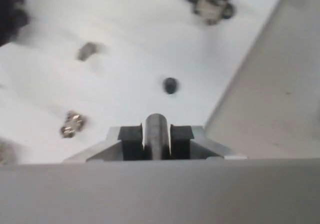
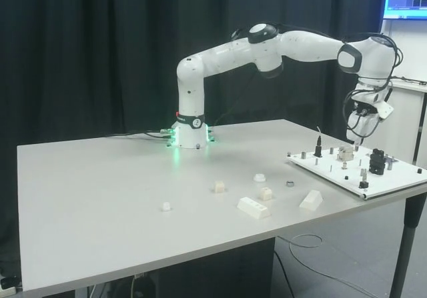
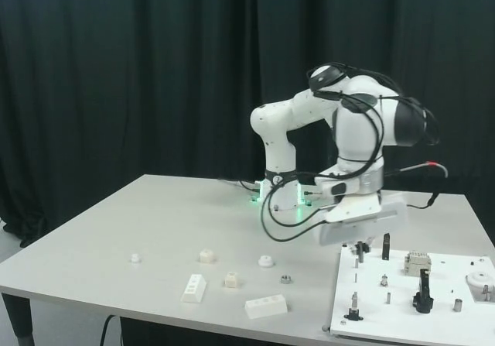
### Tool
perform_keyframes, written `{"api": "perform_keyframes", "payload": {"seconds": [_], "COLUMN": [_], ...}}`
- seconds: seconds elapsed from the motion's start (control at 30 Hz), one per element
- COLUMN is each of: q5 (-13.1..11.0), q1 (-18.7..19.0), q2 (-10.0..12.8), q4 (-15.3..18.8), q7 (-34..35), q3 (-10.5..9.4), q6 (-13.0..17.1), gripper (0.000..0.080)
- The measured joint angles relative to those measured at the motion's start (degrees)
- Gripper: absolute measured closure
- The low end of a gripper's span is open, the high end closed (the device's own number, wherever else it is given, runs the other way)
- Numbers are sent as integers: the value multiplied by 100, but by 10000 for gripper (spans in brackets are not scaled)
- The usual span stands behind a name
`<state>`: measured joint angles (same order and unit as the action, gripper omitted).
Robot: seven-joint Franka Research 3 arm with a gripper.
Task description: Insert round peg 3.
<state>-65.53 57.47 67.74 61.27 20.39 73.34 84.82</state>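
Behind, black curtain; grey table.

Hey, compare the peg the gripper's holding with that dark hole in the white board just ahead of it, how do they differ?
The round peg is a grey cylinder clamped between the gripper pads; the hole is a black opening in the white board. The peg hangs above the board, while the hole sits in its surface. The peg is not yet over the hole. Both look round.

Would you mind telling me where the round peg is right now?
The round peg is held between the end effector's fingers, in the air above the white board; in the wrist view, a dark hole lies just ahead of it.
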Motion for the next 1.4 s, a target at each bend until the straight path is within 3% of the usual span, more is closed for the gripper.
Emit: {"api": "perform_keyframes", "payload": {"seconds": [0.53, 0.9, 1.23, 1.4], "q5": [-16, -19, 0, 121], "q1": [783, 1392, 2056, 2358], "q2": [14, 140, 239, 253], "q4": [34, 80, 281, 423], "q7": [-4, -378, -382, -416], "q3": [-85, -106, -104, -102], "q6": [-84, -69, 35, 128], "gripper": [690, 690, 690, 690]}}
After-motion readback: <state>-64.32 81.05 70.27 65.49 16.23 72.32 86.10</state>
